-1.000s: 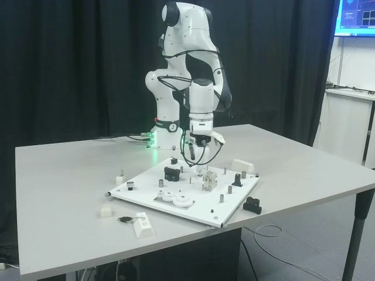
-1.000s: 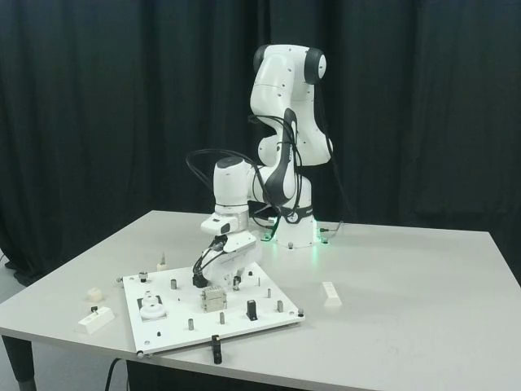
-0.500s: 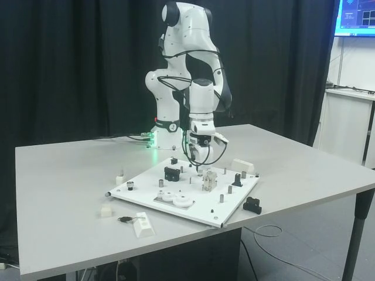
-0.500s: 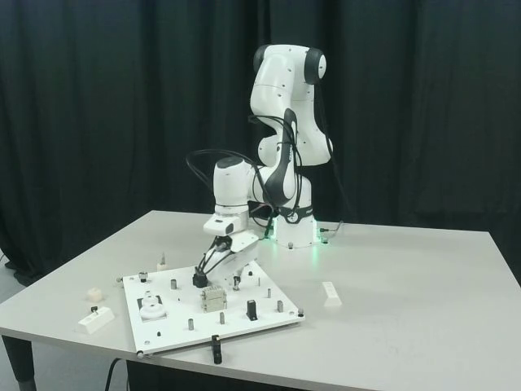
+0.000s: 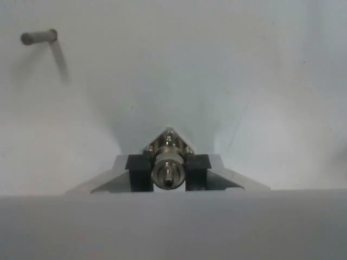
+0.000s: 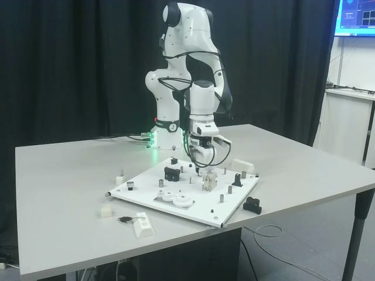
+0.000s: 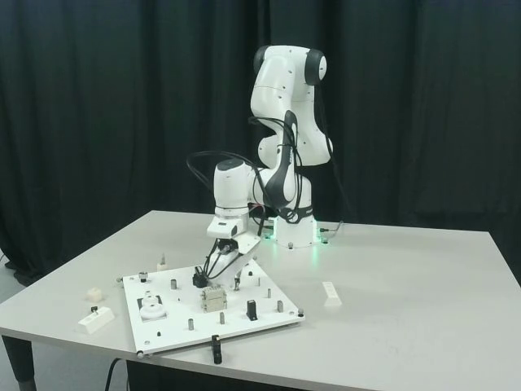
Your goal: Insert BNC.
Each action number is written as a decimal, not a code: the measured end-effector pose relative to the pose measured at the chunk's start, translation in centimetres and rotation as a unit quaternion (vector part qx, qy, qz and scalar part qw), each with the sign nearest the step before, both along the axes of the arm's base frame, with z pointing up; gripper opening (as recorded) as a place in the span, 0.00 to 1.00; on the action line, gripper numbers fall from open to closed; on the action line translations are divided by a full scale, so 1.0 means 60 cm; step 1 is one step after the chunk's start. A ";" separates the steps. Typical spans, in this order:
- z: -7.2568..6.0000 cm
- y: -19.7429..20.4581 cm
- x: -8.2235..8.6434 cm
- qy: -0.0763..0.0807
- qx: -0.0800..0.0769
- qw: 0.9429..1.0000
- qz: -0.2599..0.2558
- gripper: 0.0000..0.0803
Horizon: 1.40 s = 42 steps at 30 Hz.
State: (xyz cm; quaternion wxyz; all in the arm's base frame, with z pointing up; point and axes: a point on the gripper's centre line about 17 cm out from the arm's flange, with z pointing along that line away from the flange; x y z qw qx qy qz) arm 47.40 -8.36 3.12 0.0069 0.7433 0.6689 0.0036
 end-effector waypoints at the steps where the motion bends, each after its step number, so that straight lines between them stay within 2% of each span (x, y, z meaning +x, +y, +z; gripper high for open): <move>1: 0.000 0.000 0.000 0.000 0.000 1.000 0.002 0.15; 29: -0.001 0.001 0.000 -0.002 0.006 1.000 -0.005 0.15; 42: -0.002 0.002 0.000 -0.006 0.015 0.999 -0.029 0.15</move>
